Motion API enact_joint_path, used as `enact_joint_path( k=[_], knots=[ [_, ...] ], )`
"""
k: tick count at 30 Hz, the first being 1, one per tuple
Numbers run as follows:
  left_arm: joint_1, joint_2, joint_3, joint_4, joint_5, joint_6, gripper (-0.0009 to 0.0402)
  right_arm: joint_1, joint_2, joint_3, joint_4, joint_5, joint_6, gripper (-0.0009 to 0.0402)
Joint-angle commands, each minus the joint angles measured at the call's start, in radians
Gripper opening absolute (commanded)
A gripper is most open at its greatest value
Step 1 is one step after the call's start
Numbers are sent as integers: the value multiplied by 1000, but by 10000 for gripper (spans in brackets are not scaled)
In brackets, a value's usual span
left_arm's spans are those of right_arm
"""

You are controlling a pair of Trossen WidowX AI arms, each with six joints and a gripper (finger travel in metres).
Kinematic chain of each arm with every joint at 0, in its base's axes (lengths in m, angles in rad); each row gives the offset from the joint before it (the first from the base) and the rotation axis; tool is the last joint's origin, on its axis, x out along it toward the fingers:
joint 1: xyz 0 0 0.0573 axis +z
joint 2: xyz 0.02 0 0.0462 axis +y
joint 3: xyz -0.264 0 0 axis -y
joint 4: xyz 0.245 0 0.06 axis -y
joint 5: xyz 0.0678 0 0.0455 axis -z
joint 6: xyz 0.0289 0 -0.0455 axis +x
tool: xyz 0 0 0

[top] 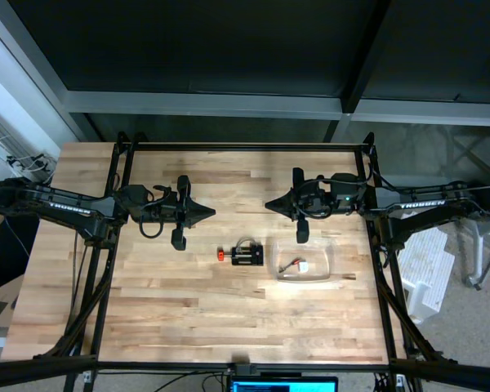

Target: Remove the RCA connector from the receptacle and place in the container

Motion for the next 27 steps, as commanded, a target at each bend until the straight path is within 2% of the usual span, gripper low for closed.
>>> enact_joint_path(
  k=[1, 5, 7, 27],
  knots=[
    [0, 0, 0, 0, 0, 0, 0, 3, -6, -39, 55, 1, 1, 0],
    [0, 0, 0, 0, 0, 0, 0, 6, -8, -89, 134, 18, 5, 0],
    [0, 0, 0, 0, 0, 0, 0, 8, -8, -104, 145, 38, 5, 0],
    [0, 0, 0, 0, 0, 0, 0, 16, -8, -119, 180, 35, -3, 0]
  ],
)
